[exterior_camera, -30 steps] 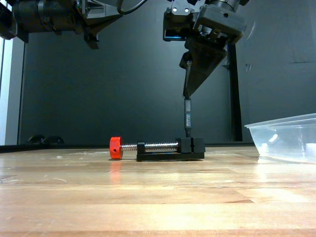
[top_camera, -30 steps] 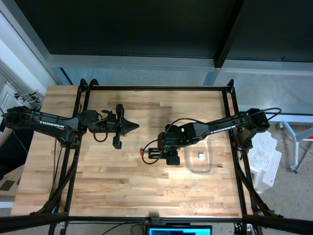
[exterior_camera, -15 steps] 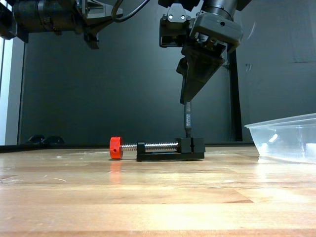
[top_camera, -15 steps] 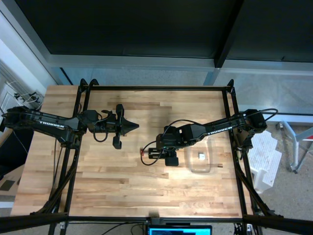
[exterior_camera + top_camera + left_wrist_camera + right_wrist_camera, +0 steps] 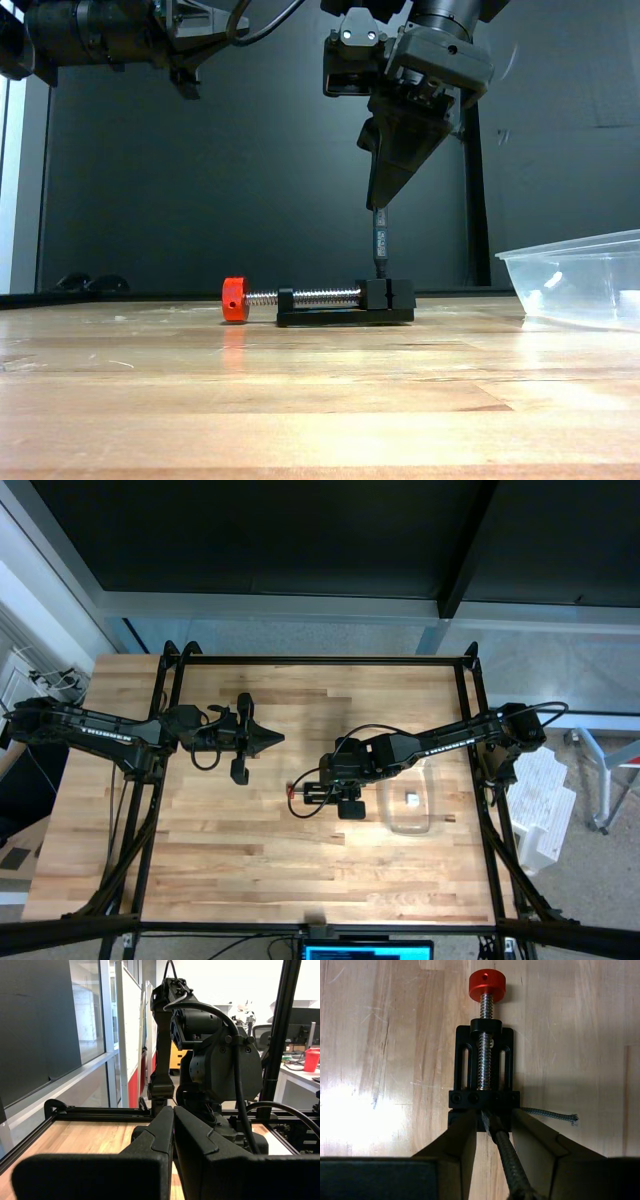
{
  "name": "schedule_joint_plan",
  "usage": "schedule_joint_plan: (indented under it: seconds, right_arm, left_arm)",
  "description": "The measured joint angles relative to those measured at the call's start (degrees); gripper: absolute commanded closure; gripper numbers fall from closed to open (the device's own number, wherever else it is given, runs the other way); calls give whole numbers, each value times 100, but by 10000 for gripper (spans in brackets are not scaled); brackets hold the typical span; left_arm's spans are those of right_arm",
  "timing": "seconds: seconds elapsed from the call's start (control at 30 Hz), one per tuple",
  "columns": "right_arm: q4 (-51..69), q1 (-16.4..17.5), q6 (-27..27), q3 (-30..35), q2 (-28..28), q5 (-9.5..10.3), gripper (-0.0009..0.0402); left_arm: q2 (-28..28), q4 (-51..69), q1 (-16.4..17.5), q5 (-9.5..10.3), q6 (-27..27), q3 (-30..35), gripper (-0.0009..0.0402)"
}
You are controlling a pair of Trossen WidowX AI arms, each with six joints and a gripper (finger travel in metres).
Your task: Remove the USB-C connector from taskboard and place in the container
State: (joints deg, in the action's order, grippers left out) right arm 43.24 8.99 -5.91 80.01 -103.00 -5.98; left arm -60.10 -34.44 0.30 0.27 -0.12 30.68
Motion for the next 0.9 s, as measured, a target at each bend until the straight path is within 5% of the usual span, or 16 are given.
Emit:
schedule_joint_plan:
  seconds: [0.47,0.9]
  right_arm:
    - [-7,0,0,-7,0,9,393]
    - [-20,-15,28,-7,0,9,393]
  left_arm:
    - [0,0,0,0,0,2,393]
    - [0,0,0,0,0,2,393]
